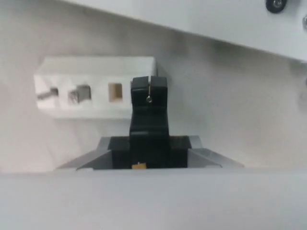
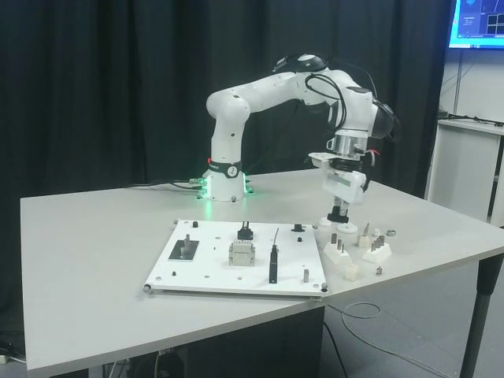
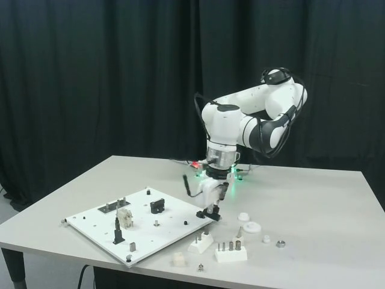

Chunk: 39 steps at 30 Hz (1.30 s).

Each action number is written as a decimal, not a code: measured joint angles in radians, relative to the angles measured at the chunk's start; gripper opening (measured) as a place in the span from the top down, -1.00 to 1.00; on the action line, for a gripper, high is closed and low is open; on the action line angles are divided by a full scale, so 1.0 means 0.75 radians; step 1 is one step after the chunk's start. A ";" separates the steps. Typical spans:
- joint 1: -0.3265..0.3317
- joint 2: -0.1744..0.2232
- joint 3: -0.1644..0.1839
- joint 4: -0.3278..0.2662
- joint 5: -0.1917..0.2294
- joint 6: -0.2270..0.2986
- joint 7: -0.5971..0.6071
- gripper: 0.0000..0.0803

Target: Place D-SUB.

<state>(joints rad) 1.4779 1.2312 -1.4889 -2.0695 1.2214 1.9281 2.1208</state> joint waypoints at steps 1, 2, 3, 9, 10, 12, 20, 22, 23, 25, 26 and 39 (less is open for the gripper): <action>-0.006 0.000 0.000 0.002 0.000 0.000 0.023 0.61; -0.012 0.000 0.000 0.005 0.000 0.000 0.047 0.61; -0.018 0.000 0.000 0.007 0.001 -0.001 0.072 0.61; -0.054 0.000 0.000 0.022 0.021 -0.026 0.202 0.61; -0.059 0.000 0.000 0.025 0.028 -0.033 0.211 0.61; -0.069 0.000 0.000 0.029 0.046 -0.047 0.227 0.61; -0.092 0.003 0.001 0.054 0.101 -0.119 0.295 0.61; -0.092 0.004 0.001 0.059 0.109 -0.139 0.308 0.61; -0.092 0.005 0.001 0.061 0.113 -0.151 0.315 0.61; -0.090 0.006 0.001 0.065 0.118 -0.172 0.328 0.61; -0.090 0.006 0.002 0.067 0.119 -0.182 0.335 0.61; -0.049 0.028 0.015 0.075 0.143 -0.260 0.409 0.61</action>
<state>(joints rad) 1.4411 1.2520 -1.4778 -2.0136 1.3286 1.7332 2.4278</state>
